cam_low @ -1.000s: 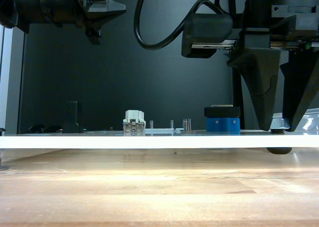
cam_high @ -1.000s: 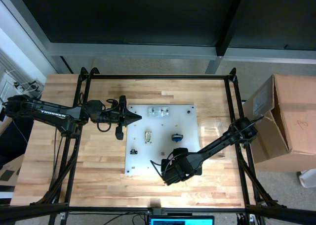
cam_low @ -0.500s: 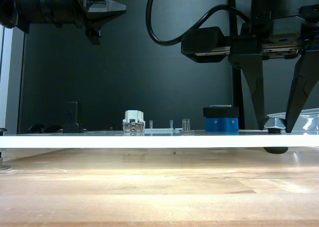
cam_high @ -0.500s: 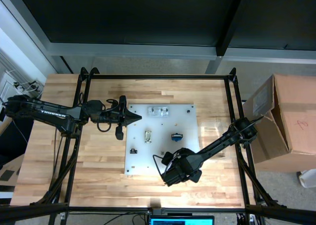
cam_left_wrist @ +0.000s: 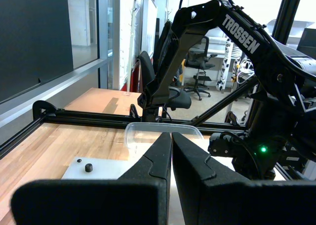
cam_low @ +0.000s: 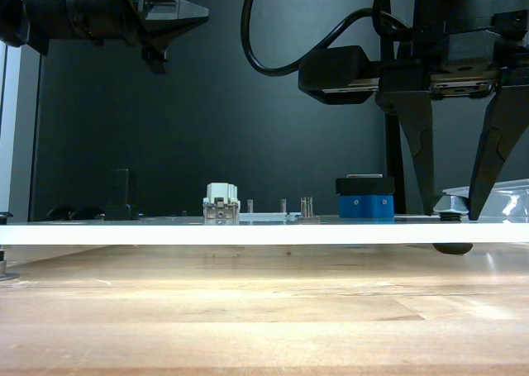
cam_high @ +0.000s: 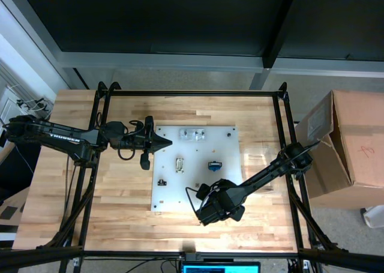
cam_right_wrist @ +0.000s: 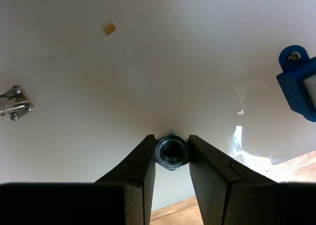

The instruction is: Pick the M12 nut and place it on its threads and fasten

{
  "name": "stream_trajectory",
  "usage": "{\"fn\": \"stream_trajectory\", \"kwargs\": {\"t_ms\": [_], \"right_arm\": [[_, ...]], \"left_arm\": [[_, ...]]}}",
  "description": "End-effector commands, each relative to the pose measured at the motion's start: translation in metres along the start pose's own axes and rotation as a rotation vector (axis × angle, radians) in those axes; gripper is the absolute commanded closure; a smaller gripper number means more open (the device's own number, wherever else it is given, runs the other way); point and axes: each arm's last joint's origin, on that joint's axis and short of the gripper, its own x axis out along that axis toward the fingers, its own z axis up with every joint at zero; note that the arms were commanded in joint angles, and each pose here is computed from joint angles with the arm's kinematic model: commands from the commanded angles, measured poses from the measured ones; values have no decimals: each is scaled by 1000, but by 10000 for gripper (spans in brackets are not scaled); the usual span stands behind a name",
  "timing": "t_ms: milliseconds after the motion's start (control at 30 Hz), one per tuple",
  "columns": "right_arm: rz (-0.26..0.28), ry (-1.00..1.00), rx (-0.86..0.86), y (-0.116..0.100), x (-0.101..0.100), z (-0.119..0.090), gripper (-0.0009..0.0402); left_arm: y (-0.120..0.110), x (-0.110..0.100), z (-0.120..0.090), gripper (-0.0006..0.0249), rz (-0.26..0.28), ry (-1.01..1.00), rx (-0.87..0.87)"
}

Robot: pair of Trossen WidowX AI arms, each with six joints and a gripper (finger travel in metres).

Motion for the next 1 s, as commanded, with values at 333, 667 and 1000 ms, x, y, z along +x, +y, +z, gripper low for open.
{"fn": "stream_trajectory", "kwargs": {"t_ms": [333,667,1000], "right_arm": [[0,13,2,0,0,-1,375],[-6,15,-22,0,-2,0,375],[-10,22,-27,0,-2,0,375]], "left_arm": [[0,0,0,243,0,0,0],[0,0,0,243,0,0,0],[0,0,0,243,0,0,0]]}}
